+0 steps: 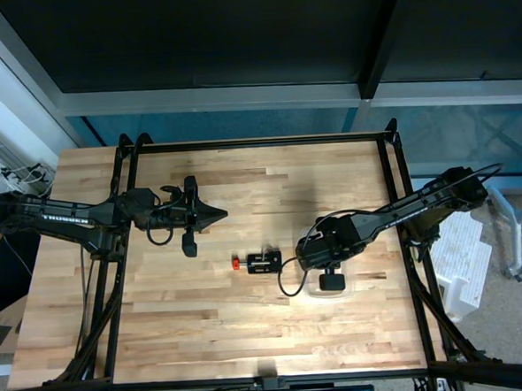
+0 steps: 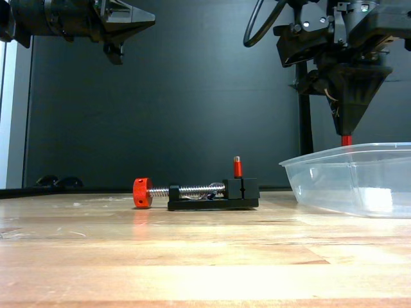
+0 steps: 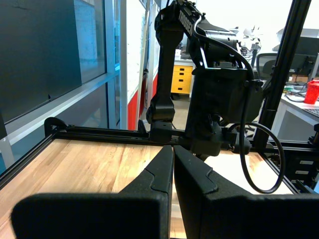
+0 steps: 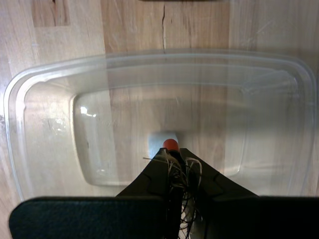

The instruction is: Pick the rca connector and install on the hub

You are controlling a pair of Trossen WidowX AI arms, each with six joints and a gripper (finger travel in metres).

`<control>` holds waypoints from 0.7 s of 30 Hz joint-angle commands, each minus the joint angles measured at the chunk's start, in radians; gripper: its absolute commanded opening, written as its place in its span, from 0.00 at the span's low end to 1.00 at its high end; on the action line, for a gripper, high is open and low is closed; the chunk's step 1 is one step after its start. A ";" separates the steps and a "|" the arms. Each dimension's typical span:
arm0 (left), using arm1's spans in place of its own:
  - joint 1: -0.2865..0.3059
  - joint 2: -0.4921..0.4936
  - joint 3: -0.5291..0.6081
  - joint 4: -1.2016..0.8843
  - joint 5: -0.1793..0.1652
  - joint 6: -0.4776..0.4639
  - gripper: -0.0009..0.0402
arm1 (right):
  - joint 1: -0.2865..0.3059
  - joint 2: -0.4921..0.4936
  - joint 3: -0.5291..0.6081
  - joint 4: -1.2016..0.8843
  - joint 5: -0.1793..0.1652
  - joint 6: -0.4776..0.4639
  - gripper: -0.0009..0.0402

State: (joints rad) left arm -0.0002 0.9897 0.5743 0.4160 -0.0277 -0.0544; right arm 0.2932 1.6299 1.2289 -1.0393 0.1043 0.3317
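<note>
**Connector held above tray, hub waiting alongside**

The right pincer [image 2: 347, 131] hangs point-down over a clear tray [image 2: 334, 176]. It is pressed together on the rca connector [image 4: 171, 145], of which only a red tip shows past the fingertips. The piece looks tiny, light and stiff, and is probably slick. A firm pinch across its body, with the tip left free for seating, seems the sound hold. Any twist in the grip could spoil the line-up.

The hub [image 2: 212, 196] lies on the worktop [image 1: 207, 323] between the two arms, near the tray but apart from it. Its red knob [image 2: 142, 192] points away from the tray, and a red-tipped post [image 2: 237, 167] stands upright on the block.

The right arm reaches inward from its edge, wrist bent so the pincer aims straight down. The left pincer [image 1: 213, 214], pressed together and empty, is held level high above the worktop, well apart from the hub.
</note>
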 commanded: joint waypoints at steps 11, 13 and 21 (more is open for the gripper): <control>0.000 0.000 0.000 0.000 0.000 0.000 0.02 | -0.019 0.072 0.071 0.002 0.009 0.000 0.02; 0.000 0.000 0.000 0.000 0.000 0.000 0.02 | -0.025 0.080 0.084 -0.004 0.009 0.001 0.02; 0.000 0.000 0.000 0.000 0.000 0.000 0.02 | -0.047 0.116 0.124 -0.012 0.059 0.001 0.02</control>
State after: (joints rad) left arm -0.0002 0.9901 0.5743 0.4160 -0.0277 -0.0540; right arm 0.2497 1.7386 1.3464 -1.0489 0.1570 0.3347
